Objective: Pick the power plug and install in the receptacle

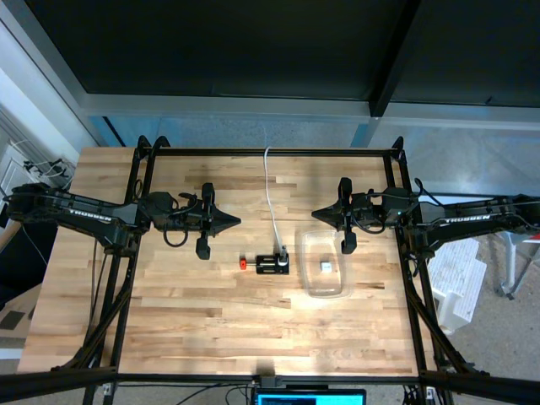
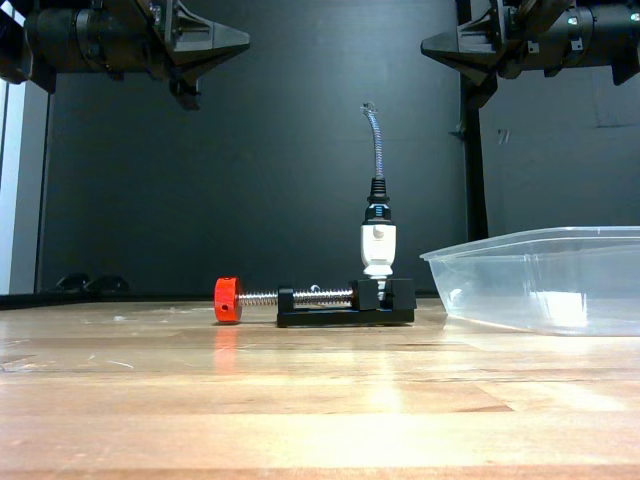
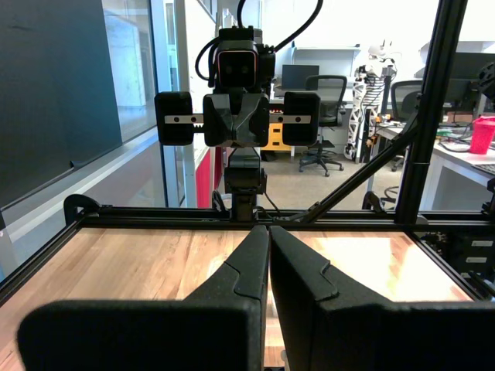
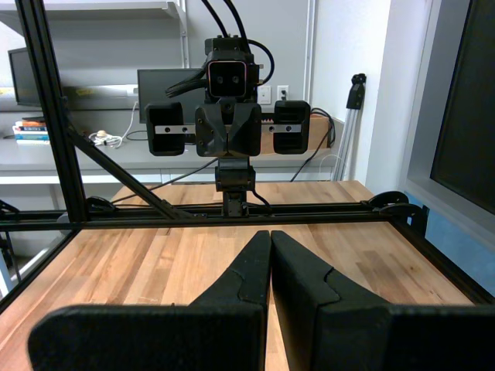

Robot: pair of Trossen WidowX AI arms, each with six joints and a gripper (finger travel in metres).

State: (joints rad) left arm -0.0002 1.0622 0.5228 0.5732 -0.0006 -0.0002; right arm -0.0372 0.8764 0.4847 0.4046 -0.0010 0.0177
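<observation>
Now, step in hand: by my judgement the very start; nothing is picked up, and both arms hang high above the worktop (image 1: 169, 321).
Left claw (image 1: 234, 221): aloft to the left of the vise, fingers pressed flat together, holding nothing.
Right claw (image 1: 315, 213): aloft near the far end of the clear tray (image 2: 520, 242), fingers likewise pressed together, empty.
Power plug: I cannot find it in any view. The one small thing visible in the tray is a white-grey cube (image 1: 326, 266), which is not the plug.
Receptacle (image 2: 378, 245): stands upright, clamped in the small black vise (image 1: 272, 265) with the orange-red knob (image 1: 243, 263). Its white cable (image 1: 272, 198) rises from the top and runs away across the worktop. Which face carries the dark opening cannot be told.
First need: locate the plug before any descent, so the cube is not grabbed by mistake.
Choice of arm: probably whichever claw is nearer the plug once it is found.
Grasp: spread the fingers only a little, since the plug is far smaller than the claw. Take it by two flat sides, squarely, leaving the mating end free.
Insertion: line up with the opening first, then press straight along its axis.
Risks: the cable stands close to the socket and could catch a finger. A skewed grip would likely jam the plug at the mouth.
</observation>
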